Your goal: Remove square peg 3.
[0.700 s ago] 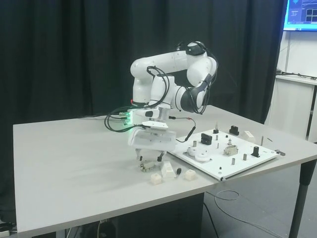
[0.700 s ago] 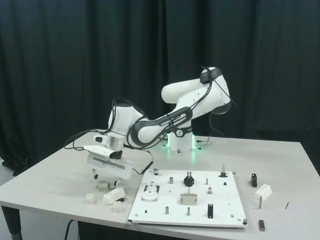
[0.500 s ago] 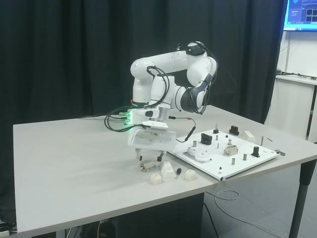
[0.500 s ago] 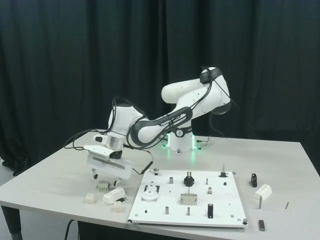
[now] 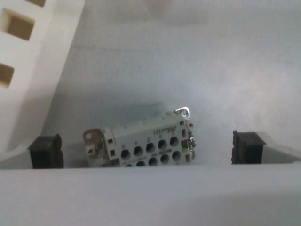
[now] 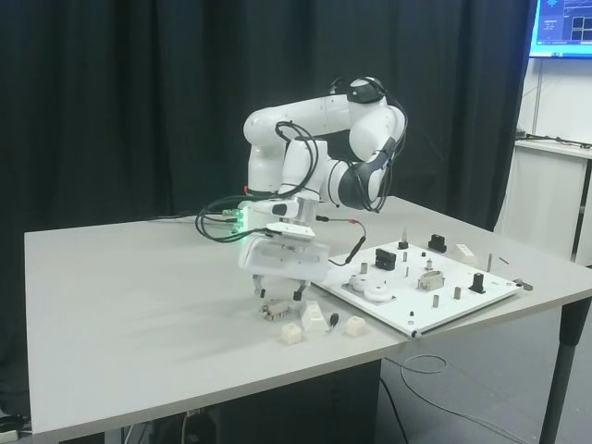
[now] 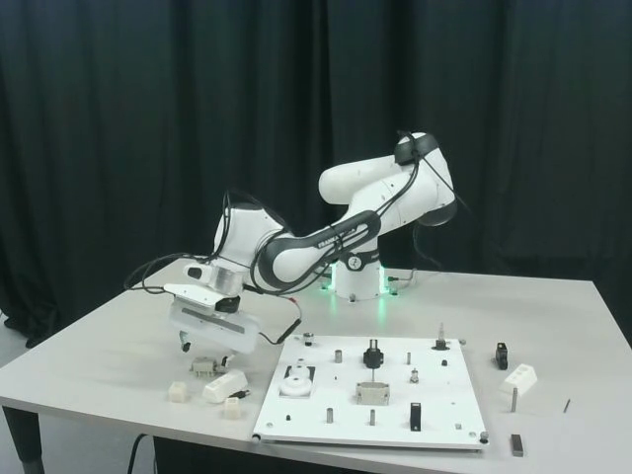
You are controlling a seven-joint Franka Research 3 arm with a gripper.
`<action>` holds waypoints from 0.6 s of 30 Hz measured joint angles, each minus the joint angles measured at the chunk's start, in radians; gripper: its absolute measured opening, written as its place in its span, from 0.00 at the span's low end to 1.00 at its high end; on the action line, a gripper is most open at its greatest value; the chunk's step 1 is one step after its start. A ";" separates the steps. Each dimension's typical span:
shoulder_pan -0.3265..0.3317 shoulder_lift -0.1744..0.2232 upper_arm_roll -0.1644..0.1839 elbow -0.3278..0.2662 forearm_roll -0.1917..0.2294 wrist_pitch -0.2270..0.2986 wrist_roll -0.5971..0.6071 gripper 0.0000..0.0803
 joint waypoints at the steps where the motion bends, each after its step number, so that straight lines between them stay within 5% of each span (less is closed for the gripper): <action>1: 0.000 0.000 -0.001 0.001 0.000 0.000 0.000 1.00; 18: 0.008 0.006 -0.021 0.016 -0.001 0.000 0.000 1.00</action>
